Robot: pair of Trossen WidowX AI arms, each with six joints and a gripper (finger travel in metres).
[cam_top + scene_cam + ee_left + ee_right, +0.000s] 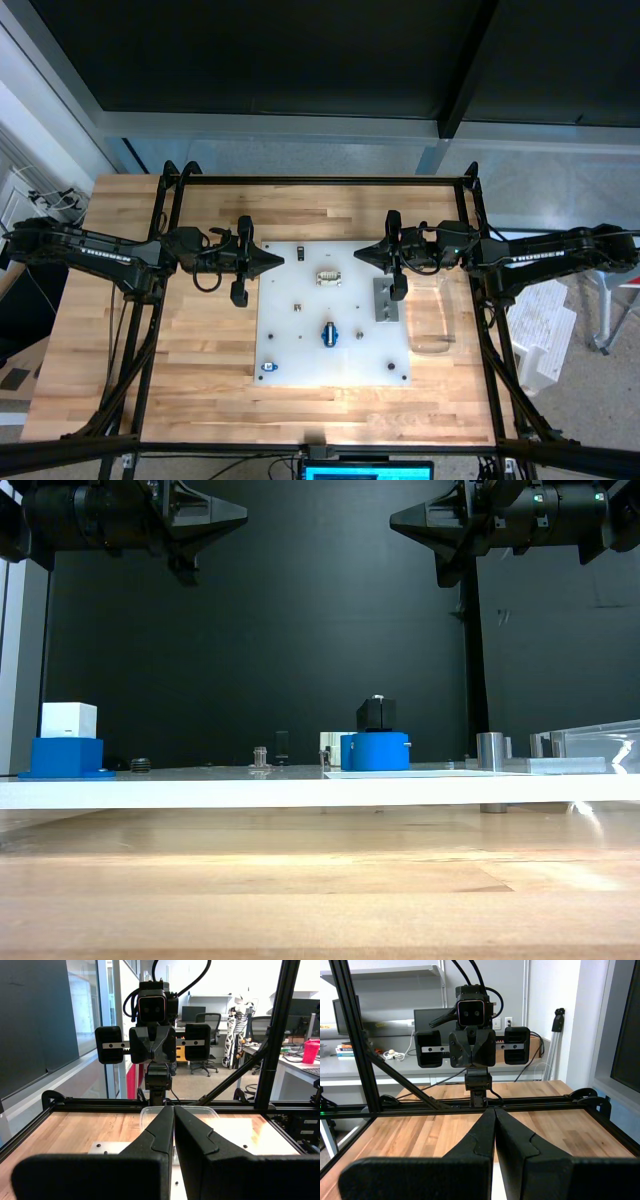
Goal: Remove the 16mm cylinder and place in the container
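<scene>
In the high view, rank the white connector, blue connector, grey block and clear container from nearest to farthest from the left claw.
The left claw, shut, hangs over the far-left corner of the board; the right claw, shut, over its far edge.
1. White connector, far middle.
2. Blue connector, board centre.
3. Grey block, right side.
4. Container, beside the board's right edge.

The left gripper [283, 258] and right gripper [357, 252], both closed tight, hang high at mid-frame over the flat white plastic board [300, 345], with free air beneath. On it the stubby blue round connector [328, 335] stands tallest at centre. A grey rectangular metal block [385, 298] lies low just beside the clear plastic tub [432, 318] at right.
</scene>
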